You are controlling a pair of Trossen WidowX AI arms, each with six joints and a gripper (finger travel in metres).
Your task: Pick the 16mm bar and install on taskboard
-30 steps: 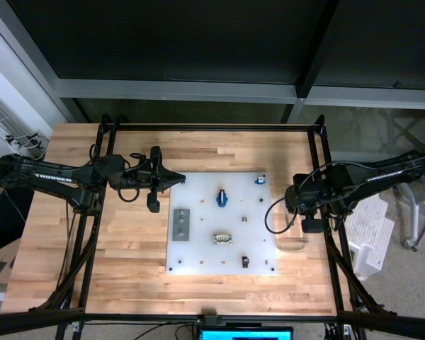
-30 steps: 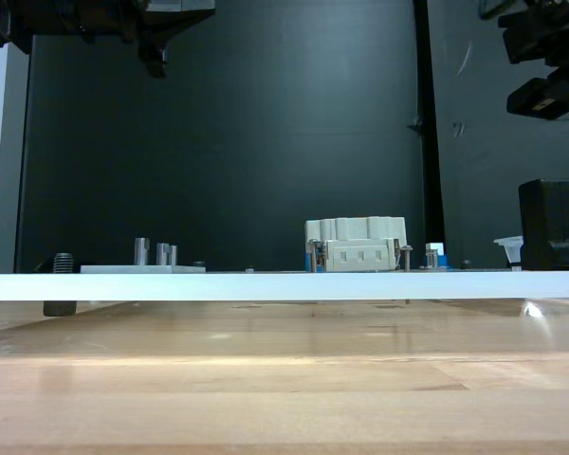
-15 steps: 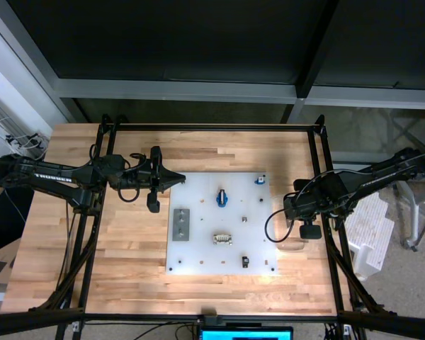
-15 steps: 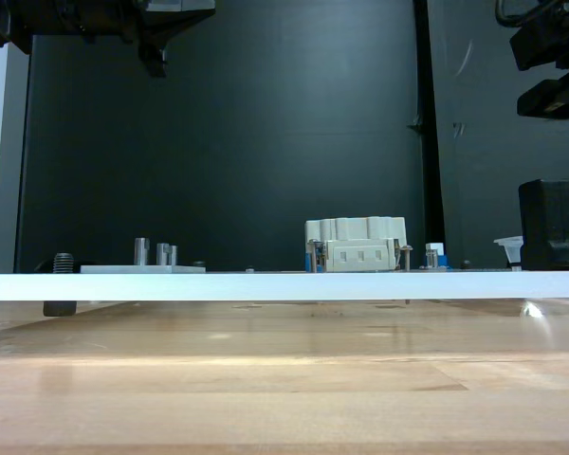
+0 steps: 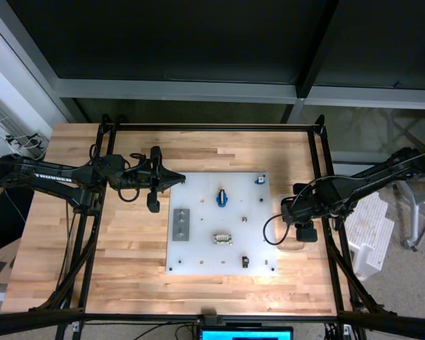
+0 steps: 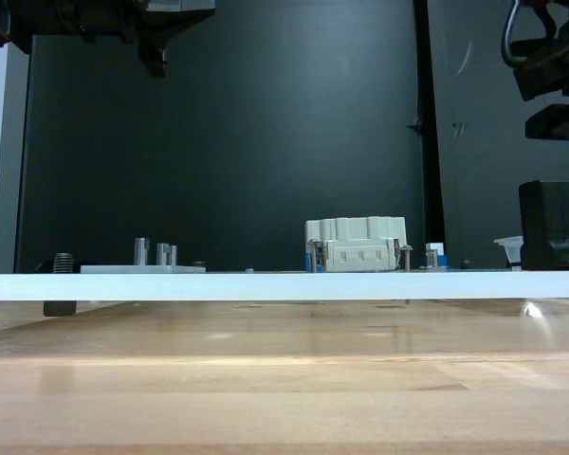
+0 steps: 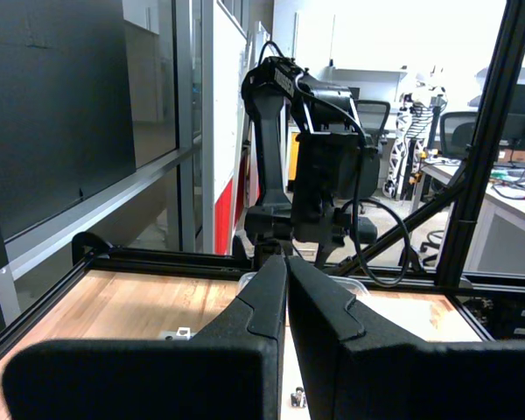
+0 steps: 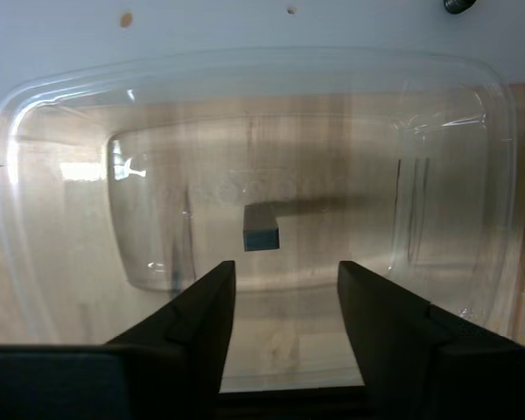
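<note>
While the right gripper (image 5: 301, 216) hangs just off the board's (image 5: 198, 251) right edge, its jaws stand wide apart, pointing down into a clear tray (image 8: 499, 175) that sits on the wooden table (image 5: 127, 269) beside the board. The bar (image 8: 262, 229) is in that tray, free of both grippers and clear of the board. In the right wrist view its grey square end faces the camera, near the tray's middle, and it shows beyond the gap between the two fingers (image 8: 201, 306). Nothing touches it. Whether it stands on end or lies tilted I cannot tell.

The left gripper (image 5: 176, 182) is held above the table at the board's far left corner, pointing inward towards the right arm. Its jaws are pressed together with nothing between them, as the left wrist view shows (image 7: 286, 262), and the right arm (image 7: 319, 166) stands straight ahead of them across the table.

On the board sit a grey block (image 5: 180, 225) near the left edge, a blue part (image 5: 221, 198) towards the far side, and a pale connector (image 5: 222, 239) near the middle. From table height the grey block carries short metal pegs (image 6: 142, 251), and the connector (image 6: 356, 245) rises above the board's white edge (image 6: 266, 286). Both arms are high above the board in that view.
</note>
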